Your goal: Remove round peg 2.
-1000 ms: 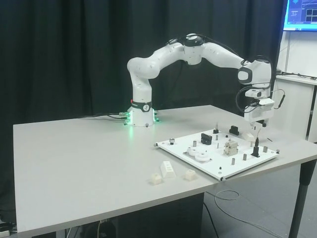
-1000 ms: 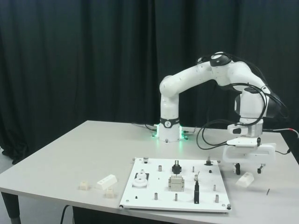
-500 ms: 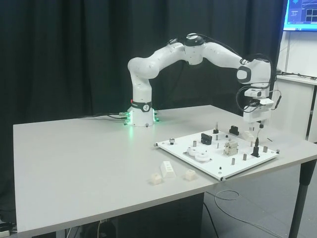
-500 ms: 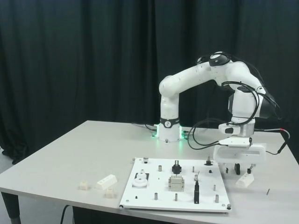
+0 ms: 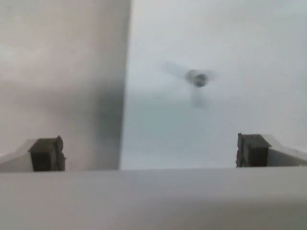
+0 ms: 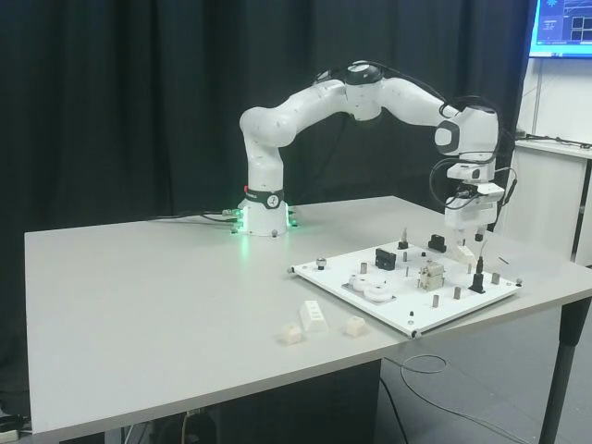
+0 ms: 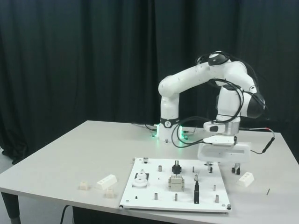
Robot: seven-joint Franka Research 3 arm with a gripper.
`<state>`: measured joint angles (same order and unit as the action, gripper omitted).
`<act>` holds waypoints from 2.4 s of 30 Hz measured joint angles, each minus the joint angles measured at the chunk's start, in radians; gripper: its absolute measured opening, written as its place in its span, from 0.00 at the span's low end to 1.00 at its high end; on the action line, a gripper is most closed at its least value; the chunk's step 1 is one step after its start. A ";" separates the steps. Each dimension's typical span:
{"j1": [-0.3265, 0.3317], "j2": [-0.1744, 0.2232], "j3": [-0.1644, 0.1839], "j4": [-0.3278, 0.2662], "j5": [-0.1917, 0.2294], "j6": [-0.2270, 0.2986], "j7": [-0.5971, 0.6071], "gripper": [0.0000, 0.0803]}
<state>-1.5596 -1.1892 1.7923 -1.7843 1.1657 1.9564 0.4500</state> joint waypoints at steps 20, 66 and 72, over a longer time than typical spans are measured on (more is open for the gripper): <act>-0.082 0.000 0.006 0.004 0.064 -0.013 -0.046 1.00; -0.163 -0.039 0.101 0.069 0.083 0.022 -0.086 1.00; -0.172 -0.043 0.113 0.069 0.083 0.033 -0.091 1.00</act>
<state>-1.7314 -1.2321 1.9053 -1.7156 1.2486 1.9891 0.3593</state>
